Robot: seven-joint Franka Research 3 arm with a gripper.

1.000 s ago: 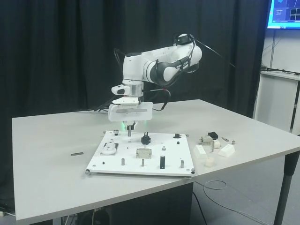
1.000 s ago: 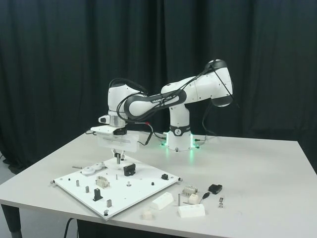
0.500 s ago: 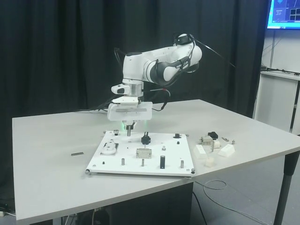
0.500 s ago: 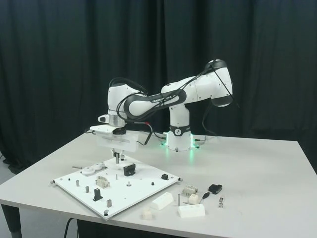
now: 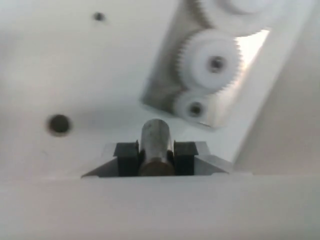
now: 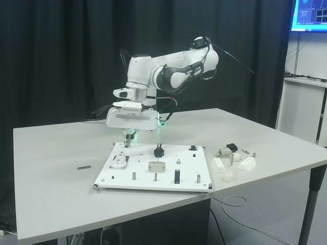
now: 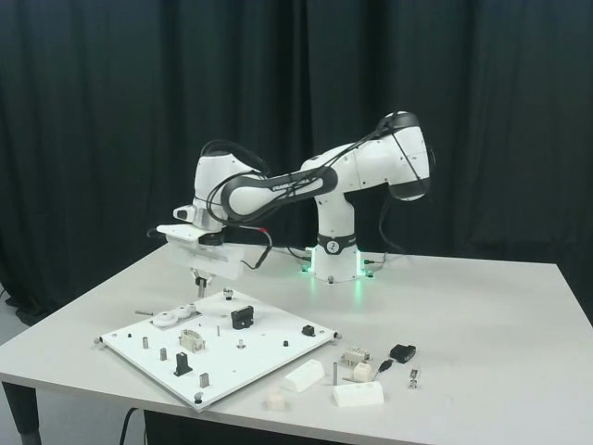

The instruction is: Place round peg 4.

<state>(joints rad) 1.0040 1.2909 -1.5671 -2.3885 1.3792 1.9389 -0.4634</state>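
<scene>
Black curtains hung behind the grey bench (image 6: pixel 51 168). My fingers (image 5: pixel 156 159) were clamped on round peg 4 (image 5: pixel 156 145), held upright above the white board (image 6: pixel 168 171) near the gears (image 5: pixel 212 62), ready for insertion.

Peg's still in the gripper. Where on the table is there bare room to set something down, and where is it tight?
Bare table lies beyond the small bar, away from the white board, and also between the robot base and the loose parts. The board is crowded: gears sit close under the gripper holding the peg.
</scene>
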